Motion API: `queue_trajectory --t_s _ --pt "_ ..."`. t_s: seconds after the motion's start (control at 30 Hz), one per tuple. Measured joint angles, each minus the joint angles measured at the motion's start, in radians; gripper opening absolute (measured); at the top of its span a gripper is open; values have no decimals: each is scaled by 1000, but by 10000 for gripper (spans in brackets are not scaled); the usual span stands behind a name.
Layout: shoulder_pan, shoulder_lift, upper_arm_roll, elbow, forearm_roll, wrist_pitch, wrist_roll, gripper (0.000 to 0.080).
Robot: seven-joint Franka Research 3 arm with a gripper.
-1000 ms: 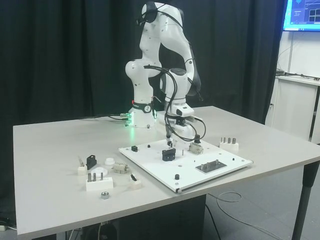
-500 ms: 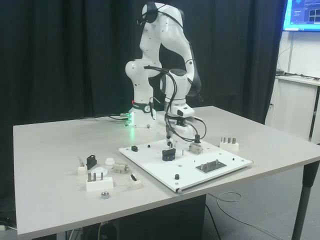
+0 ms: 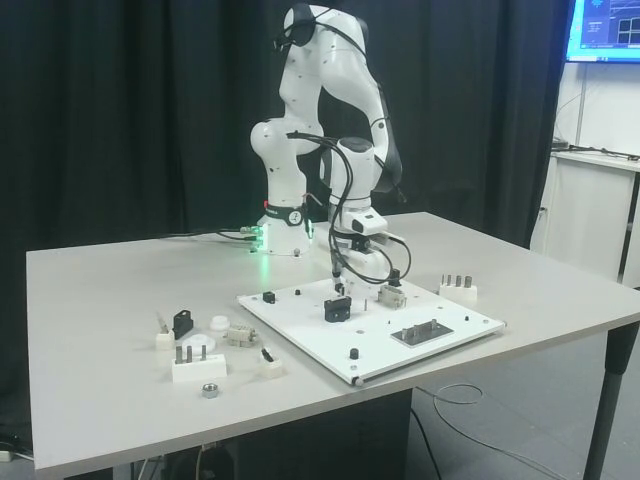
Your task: Insert BNC.
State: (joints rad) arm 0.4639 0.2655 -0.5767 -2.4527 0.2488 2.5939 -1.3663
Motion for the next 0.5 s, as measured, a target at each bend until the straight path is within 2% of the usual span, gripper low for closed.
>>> queue_trajectory --t_s 0.5 --pt "-1 2 0 1 0 0 -25 121"
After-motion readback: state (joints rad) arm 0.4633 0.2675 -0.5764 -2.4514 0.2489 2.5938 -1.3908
